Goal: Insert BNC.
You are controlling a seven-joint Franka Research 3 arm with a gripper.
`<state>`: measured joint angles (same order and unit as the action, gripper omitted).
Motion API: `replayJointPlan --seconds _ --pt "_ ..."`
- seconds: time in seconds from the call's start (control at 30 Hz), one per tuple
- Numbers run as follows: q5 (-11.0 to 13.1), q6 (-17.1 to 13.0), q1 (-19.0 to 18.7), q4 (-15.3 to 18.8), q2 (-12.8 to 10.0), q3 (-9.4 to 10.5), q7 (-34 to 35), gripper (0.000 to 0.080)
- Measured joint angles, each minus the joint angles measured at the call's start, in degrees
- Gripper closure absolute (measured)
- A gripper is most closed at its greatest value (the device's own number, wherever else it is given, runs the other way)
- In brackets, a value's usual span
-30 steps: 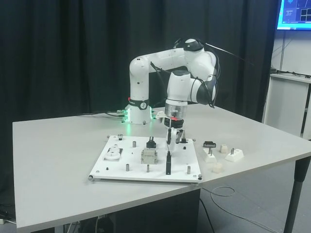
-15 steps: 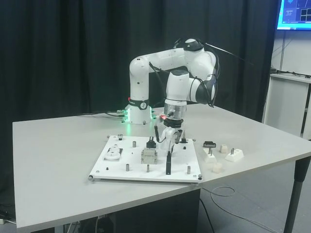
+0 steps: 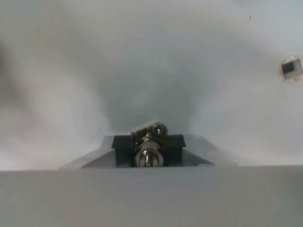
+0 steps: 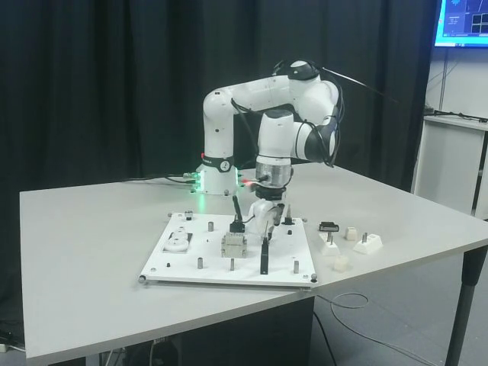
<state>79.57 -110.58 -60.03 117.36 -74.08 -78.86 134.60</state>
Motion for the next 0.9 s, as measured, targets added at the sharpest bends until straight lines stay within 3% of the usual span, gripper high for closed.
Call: replayJointPlan --seconds 0.4,0.9 --pt "3.26 0.81 0.0 1.27 0.0 -0.35 3.02 0.0682" --pt "4.66 0.94 -0.1 1.87 0.0 -0.46 4.48 0.0682"
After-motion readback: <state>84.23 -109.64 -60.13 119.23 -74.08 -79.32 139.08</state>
